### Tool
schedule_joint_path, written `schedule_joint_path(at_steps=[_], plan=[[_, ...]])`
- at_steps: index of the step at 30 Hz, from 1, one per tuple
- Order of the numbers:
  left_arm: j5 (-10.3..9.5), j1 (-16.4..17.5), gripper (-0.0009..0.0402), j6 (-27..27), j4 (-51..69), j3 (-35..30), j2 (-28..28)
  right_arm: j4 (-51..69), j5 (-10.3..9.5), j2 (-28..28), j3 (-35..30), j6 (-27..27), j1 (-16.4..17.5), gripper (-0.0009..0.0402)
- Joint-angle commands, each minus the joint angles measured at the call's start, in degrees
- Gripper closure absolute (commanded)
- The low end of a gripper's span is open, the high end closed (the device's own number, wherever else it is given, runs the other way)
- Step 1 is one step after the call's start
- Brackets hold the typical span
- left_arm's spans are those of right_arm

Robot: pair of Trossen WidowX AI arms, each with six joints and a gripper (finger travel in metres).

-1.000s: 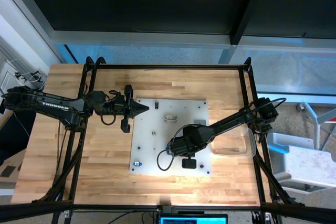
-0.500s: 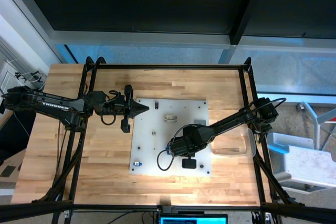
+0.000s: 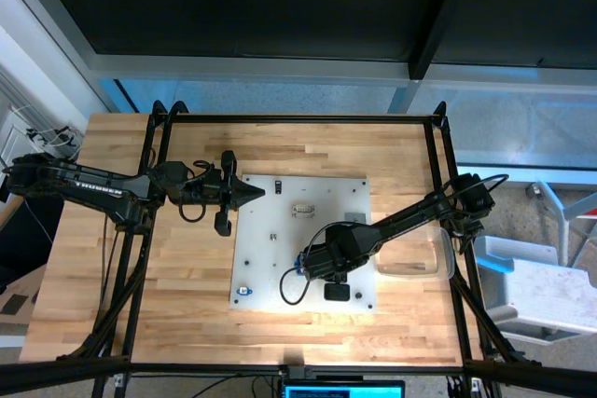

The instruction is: Pick the 16mm cylinder and place it in the taskboard

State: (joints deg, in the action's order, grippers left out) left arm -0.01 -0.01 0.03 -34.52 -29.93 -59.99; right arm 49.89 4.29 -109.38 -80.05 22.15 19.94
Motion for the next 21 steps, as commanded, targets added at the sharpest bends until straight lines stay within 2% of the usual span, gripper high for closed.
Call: schedule_joint_path(at_steps=[1,8,21], plan=[[0.00,0.0,0.0393,0.0,0.0,0.0,0.0,-0.1,0.17,0.0,0.0,0.0,0.0,0.0230],[0.00,0.0,0.0393,0.0,0.0,0.0,0.0,-0.1,0.22,0.0,0.0,-0.1,0.0,0.0212],[0.00,0.0,0.0393,0.0,0.0,0.0,0.0,0.0,0.22,0.7,0.0,0.0,0.1,0.0212]])
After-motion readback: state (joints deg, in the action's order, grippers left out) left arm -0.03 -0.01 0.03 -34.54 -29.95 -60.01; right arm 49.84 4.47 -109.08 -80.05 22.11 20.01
